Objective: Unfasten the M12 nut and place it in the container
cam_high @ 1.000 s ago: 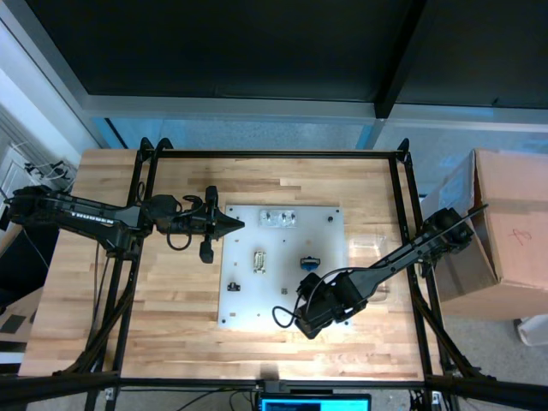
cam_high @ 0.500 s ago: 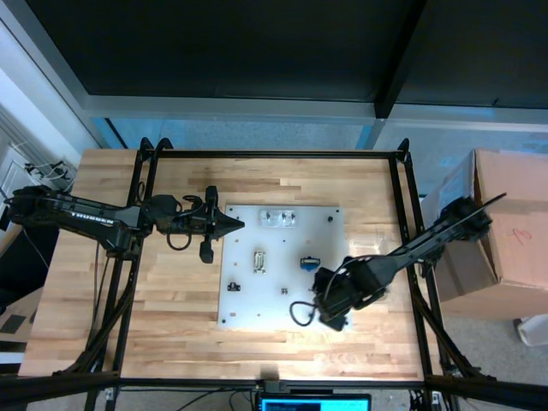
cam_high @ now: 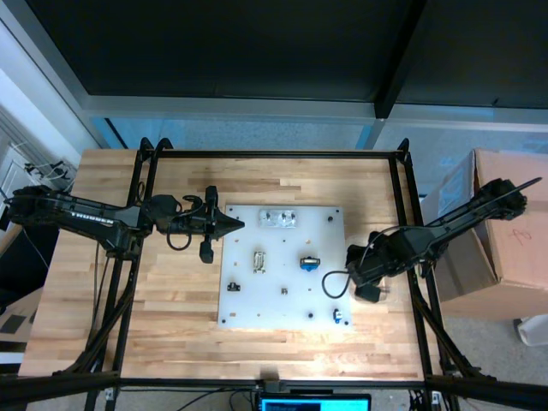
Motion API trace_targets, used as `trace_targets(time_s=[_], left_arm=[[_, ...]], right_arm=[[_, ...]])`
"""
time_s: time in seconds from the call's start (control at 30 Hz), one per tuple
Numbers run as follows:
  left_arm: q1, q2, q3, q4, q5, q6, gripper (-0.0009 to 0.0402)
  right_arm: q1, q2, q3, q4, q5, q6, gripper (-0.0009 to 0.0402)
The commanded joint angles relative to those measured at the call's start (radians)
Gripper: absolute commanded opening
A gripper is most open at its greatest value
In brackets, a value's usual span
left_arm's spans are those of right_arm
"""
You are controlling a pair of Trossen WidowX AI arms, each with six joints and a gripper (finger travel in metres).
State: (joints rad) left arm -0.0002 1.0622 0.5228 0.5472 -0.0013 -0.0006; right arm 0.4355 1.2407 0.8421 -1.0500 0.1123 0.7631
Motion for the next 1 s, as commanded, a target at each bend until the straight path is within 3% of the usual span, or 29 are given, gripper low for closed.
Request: trace_targets(time_s=[0.03, 0.4, 0.73, 0.83, 1.0], left_arm=[[0.0, 0.0, 0.0, 0.0, 0.0, 0.0, 0.0], [0.0, 0.0, 0.0, 0.0, 0.0, 0.0, 0.0], [0.0, 0.0, 0.0, 0.001, 0.0, 0.0, 0.0], [0.0, 0.0, 0.0, 0.0, 0.0, 0.0, 0.0], [0.0, 0.0, 0.0, 0.0, 0.0, 0.0, 0.0]], right_arm=[[-0.01, -0.053, -0.072, 0.005, 0.0, -0.027, 0.0012], [-0.01, -0.087, -0.227, 0.13, -0.001, -0.039, 0.0012], [-0.01, -0.087, -0.246, 0.148, -0.001, -0.039, 0.0015], [-0.01, -0.087, -0.246, 0.15, -0.027, -0.04, 0.0044], [-0.01, -0.087, -0.246, 0.15, -0.031, -0.04, 0.0133]])
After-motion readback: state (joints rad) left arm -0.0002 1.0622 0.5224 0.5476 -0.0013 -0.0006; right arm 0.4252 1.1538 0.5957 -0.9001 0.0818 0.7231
